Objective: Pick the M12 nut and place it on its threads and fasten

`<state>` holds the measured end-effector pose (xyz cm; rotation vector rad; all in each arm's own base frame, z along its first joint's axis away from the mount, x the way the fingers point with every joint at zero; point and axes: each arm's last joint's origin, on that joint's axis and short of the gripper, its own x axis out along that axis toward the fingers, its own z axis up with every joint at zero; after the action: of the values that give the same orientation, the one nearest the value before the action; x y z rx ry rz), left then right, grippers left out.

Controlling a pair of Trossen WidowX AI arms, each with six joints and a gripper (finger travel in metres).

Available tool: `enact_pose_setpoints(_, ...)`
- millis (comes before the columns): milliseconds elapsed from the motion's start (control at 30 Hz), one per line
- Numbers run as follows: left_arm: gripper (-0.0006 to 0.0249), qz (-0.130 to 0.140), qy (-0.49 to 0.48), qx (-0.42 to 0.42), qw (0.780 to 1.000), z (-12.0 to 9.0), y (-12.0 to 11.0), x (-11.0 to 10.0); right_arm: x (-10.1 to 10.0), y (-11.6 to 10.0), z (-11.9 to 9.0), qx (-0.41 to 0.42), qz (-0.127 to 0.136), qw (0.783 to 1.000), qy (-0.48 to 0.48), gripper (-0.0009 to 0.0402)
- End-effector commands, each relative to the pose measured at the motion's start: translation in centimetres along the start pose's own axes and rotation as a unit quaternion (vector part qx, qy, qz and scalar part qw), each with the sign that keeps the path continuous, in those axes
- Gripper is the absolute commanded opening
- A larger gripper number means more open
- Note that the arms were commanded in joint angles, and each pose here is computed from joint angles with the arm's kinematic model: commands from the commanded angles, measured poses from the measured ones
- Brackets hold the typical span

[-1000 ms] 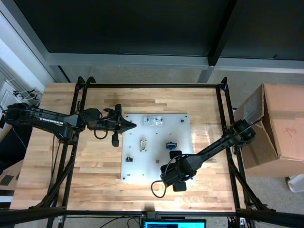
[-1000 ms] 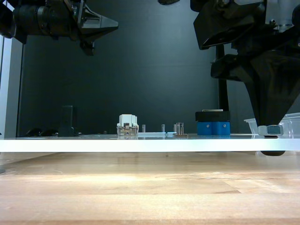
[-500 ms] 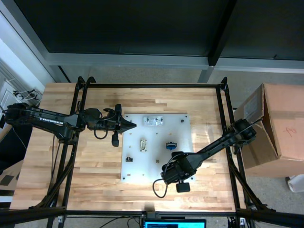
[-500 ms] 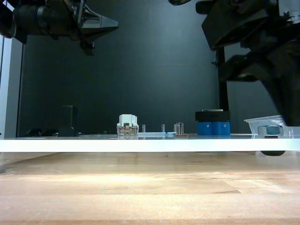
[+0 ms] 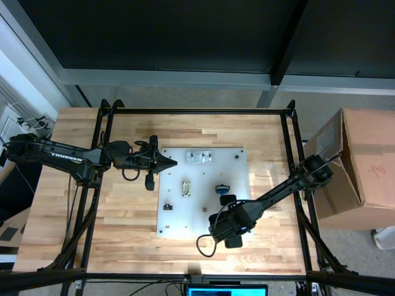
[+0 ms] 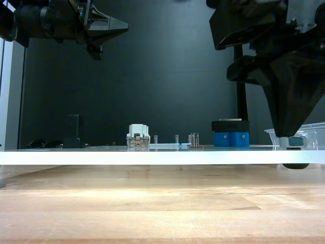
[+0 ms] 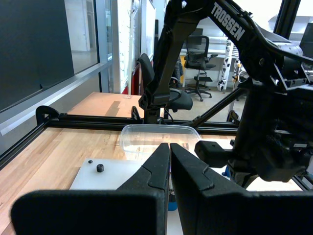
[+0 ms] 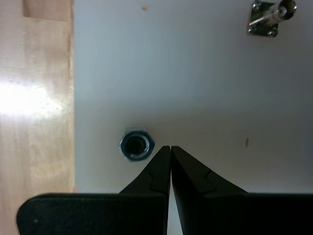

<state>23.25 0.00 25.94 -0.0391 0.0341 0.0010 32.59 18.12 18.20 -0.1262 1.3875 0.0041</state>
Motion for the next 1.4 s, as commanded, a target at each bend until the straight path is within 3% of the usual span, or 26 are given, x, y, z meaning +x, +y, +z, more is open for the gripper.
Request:
enact_pose_setpoints(33,0.0000,0.000,0.001,0.000,1.000,-0.02,0.00,0.01,0.12,0.43,-0.11,-0.017,0.067,0.997,0.027,0.0000)
enact_pose_setpoints(100,0.0000,0.000,0.001,0.000,1.000,-0.02,0.00,0.01,-0.06,0.71,-0.27,-0.029,0.122,0.991,0.049,0.0000)
enact_pose_setpoints(167,0.0000,0.000,0.000,0.000,1.000,-0.01,0.00,0.01,-0.18,0.70,-0.41,-0.028,0.129,0.990,0.057,0.0000)
enact_pose_setpoints(400,0.0000,0.000,0.001,0.000,1.000,-0.02,0.01,0.01,-0.46,0.06,-0.44,-0.023,0.043,0.998,0.029,0.0000)
enact_pose_setpoints(567,0.0000,0.000,0.000,0.000,1.000,-0.01,0.00,0.01,-0.46,-0.17,-0.27,-0.017,0.001,1.000,0.008,0.0000)
enact_pose_setpoints(933,0.0000,0.000,0.000,0.000,1.000,-0.01,0.00,0.01,-0.23,-0.01,-0.12,-0.011,0.007,1.000,-0.006,0.0000)
enact_pose_setpoints(1000,0.0000,0.000,0.000,0.000,1.000,0.00,0.00,0.01,-0.16,0.10,-0.25,-0.009,0.023,1.000,0.002,0.0000)
enact_pose_setpoints(1100,0.0000,0.000,0.001,0.000,1.000,-0.02,0.00,0.01,-0.21,0.56,-0.40,-0.025,0.102,0.994,0.033,0.0000)
enact_pose_setpoints(1167,0.0000,0.000,0.001,0.000,1.000,-0.02,0.00,0.01,-0.25,0.71,-0.53,-0.031,0.129,0.990,0.046,0.0000)
enact_pose_setpoints(1400,0.0000,0.000,0.001,0.000,1.000,-0.02,0.00,0.01,-0.22,0.48,-0.64,-0.025,0.097,0.994,0.044,0.0000)
